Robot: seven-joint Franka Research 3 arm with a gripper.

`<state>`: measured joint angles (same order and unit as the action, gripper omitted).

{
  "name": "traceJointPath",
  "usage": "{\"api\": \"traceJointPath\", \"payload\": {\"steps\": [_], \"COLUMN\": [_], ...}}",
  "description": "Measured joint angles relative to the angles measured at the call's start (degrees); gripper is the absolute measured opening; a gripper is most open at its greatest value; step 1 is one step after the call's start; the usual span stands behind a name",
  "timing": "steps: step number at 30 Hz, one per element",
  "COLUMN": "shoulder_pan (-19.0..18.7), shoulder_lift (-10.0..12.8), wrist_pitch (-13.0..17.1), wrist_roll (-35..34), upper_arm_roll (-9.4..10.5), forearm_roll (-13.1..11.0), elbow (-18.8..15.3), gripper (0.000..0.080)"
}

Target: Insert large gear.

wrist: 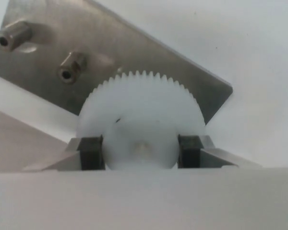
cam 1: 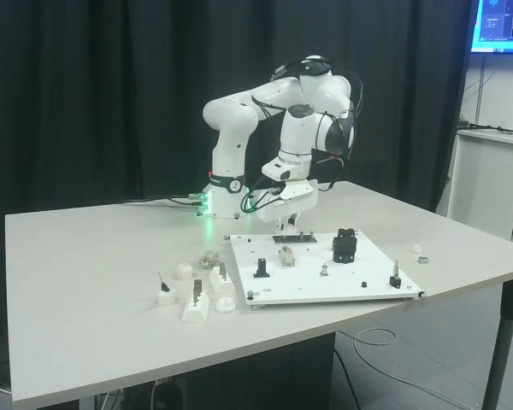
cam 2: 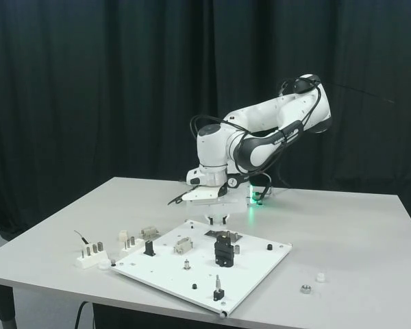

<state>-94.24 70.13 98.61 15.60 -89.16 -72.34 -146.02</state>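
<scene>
In the wrist view a white large gear [wrist: 141, 120] with fine teeth sits between my black finger pads [wrist: 91, 153], gripped by its hub. My gripper [wrist: 140, 152] is shut on it. Below the gear lies a grey metal plate [wrist: 110, 48] with two upright pegs [wrist: 12, 37] [wrist: 72, 67]; the gear hangs over the plate's edge, to one side of both pegs. From the room, the gripper [cam 1: 289, 220] [cam 2: 217, 218] hovers above the far edge of the white assembly board [cam 1: 325, 290] [cam 2: 260, 264], just over the metal plate [cam 1: 292, 237] [cam 2: 222, 235].
A black block fixture [cam 1: 344, 246] [cam 2: 224, 255] stands on the board near the gripper, along with several small posts. White part holders [cam 1: 197, 299] [cam 2: 89, 257] lie on the table beside the board. Two small loose parts [cam 2: 305, 288] [cam 2: 320, 277] rest at the other side.
</scene>
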Motion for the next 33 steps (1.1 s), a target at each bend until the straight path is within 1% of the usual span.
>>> {"api": "traceJointPath", "payload": {"steps": [23, 33], "shoulder_pan": [0.6, 0.8], "shoulder_lift": [0.0, 0.0], "wrist_pitch": [3.1, 3.2], "wrist_roll": [0.0, 0.0], "upper_arm_roll": [0.63, 0.64], "forearm_roll": [-0.2, -0.3], "elbow": [-0.1, -0.1], "gripper": [0.0331, 0.0331]}}
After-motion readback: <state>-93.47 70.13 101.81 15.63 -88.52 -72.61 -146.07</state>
